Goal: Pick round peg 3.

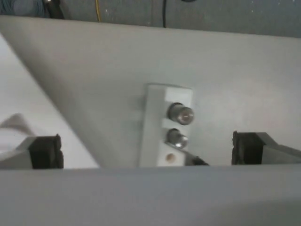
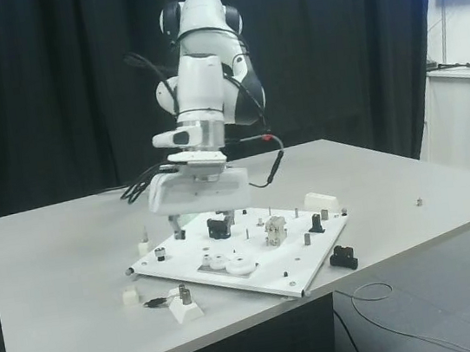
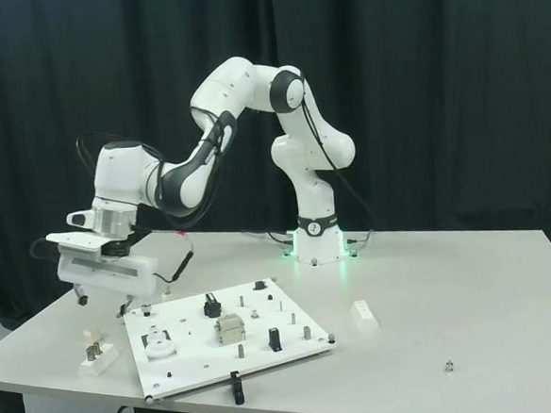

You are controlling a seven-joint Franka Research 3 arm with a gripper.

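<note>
Overhead, the white arm [image 3: 249,95] reaches out from its base on the grey table [image 3: 470,287] and carries the gripper [image 1: 146,150] above the table's near corner, beside the white board [image 3: 230,347] of small parts. Its two fingers [image 1: 46,151] stand spread wide apart with nothing between them. In the wrist view a small white block [image 1: 162,126] lies on the grey surface between the fingertips and well below them. Two round metal pegs stand upright in the block, a larger round peg [image 1: 181,113] and next to it a smaller round peg [image 1: 177,138]; beyond the smaller one the block shows an empty hole [image 1: 170,158]. Which of these is peg 3 cannot be told from the pictures. A dark cable end [image 1: 197,161] lies just beside the block. In the second room view the same block sits off the board's edge, near the table corner, with the gripper hanging above and slightly behind it, not touching it. In the first room view the block rests in front of the board, near a small white cube [image 2: 130,297]
</note>
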